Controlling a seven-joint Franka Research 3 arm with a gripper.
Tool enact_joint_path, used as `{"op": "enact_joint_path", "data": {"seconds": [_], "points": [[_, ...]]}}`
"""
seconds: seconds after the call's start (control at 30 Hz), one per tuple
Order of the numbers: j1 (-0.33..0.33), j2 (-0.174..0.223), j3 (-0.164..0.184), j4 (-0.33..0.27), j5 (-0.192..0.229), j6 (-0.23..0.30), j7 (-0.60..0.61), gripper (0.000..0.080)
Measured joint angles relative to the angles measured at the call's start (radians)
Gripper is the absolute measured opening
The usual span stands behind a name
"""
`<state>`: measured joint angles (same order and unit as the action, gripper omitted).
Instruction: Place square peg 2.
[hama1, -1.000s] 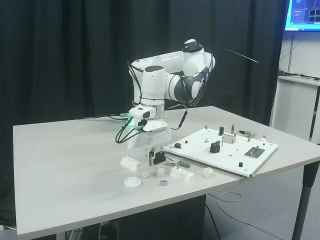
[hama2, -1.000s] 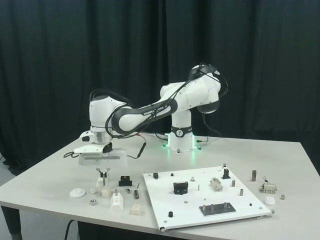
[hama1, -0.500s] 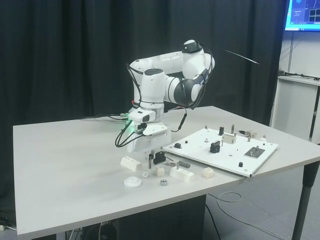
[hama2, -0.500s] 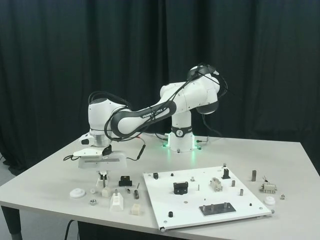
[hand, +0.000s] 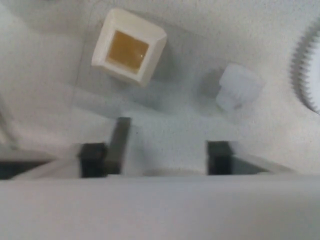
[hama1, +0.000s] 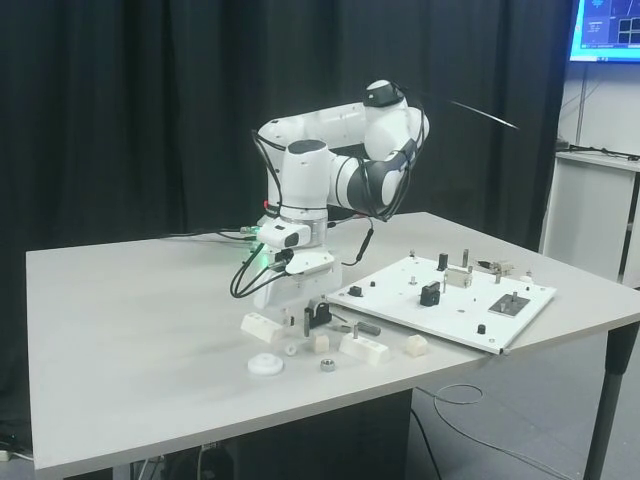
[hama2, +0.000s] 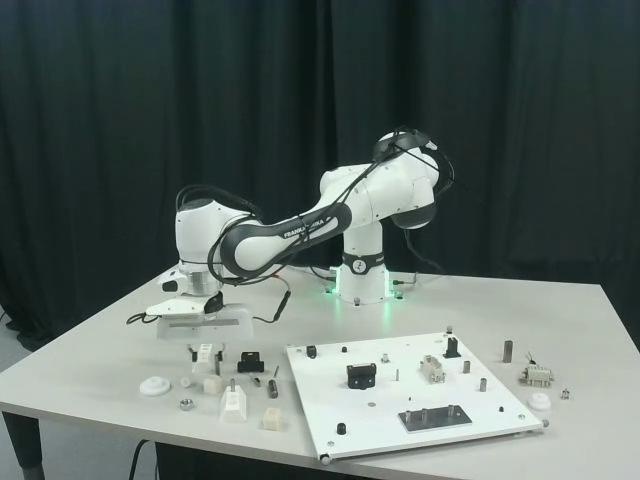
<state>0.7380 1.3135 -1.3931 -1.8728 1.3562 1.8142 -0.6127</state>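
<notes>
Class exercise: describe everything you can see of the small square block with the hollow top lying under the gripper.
The square block is a pale, plastic-looking cube with sloped sides and a square recess sunk into its top. It sits upright on the grey table, apart from the small white gear beside it. The gripper hangs above; nothing touches the block.

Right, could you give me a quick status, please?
Gripper open, above the table. Grey square metal peg upright beside one finger, not gripped. Hollow square block and small white gear lie below.

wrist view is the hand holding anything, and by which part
Nothing looks held. The hand is open, and the grey peg sits beside one finger only, well apart from the other.
</notes>
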Motion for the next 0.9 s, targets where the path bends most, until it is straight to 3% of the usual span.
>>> {"op": "enact_joint_path", "data": {"seconds": [0.03, 0.07, 0.37, 0.4, 0.9], "points": [[0.000, 0.000, 0.000, 0.000, 0.000, 0.000, 0.000, 0.0129], [0.000, 0.000, 0.000, 0.000, 0.000, 0.000, 0.000, 0.0454], [-0.001, 0.000, -0.002, 0.001, 0.000, 0.001, 0.000, 0.0454], [-0.001, 0.000, -0.002, 0.001, 0.000, 0.001, 0.000, 0.0778], [0.003, -0.001, -0.023, 0.002, -0.011, -0.017, 0.001, 0.0796]]}}
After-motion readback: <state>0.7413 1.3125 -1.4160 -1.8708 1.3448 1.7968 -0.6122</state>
